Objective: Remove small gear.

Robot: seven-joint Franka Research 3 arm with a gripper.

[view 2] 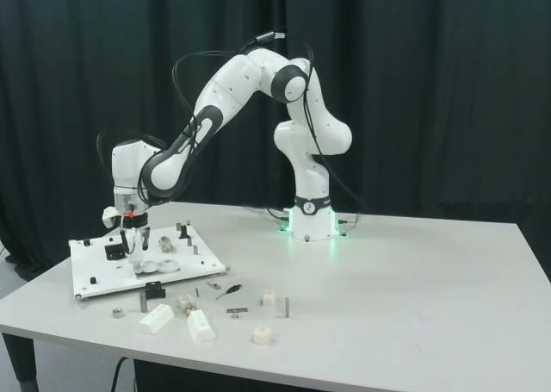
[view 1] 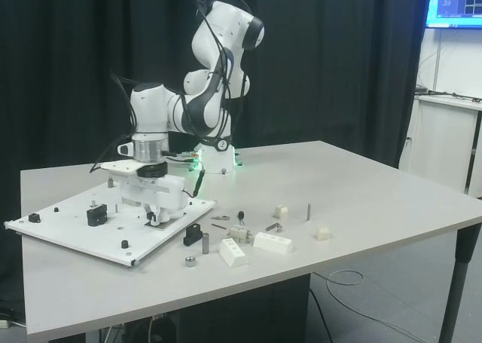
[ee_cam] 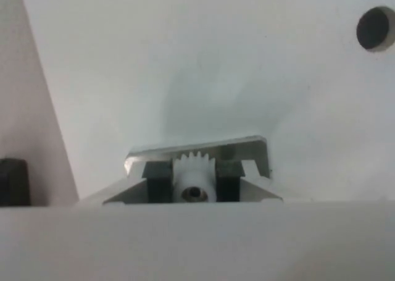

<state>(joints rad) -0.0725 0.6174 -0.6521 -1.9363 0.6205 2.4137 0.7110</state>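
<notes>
A grey table (view 1: 361, 185) carries a white board (view 1: 68, 234) at one end, with small black blocks (view 1: 96, 215) and pegs standing on it. Just off the board's edge lie loose parts: two white blocks (view 1: 273, 243) side by side, a black block (view 1: 193, 235), a nut (view 1: 190, 261), an upright pin (view 1: 308, 210) and two small white cubes (view 1: 322, 232). Black curtains (view 2: 430, 82) hang behind, and a screen (view 1: 456, 4) shows in one corner.

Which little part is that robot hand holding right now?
Find the white board on the grey table; the gripper hangs over it. Between its black fingers sits a small white toothed plastic gear, the only toothed wheel there.
</notes>
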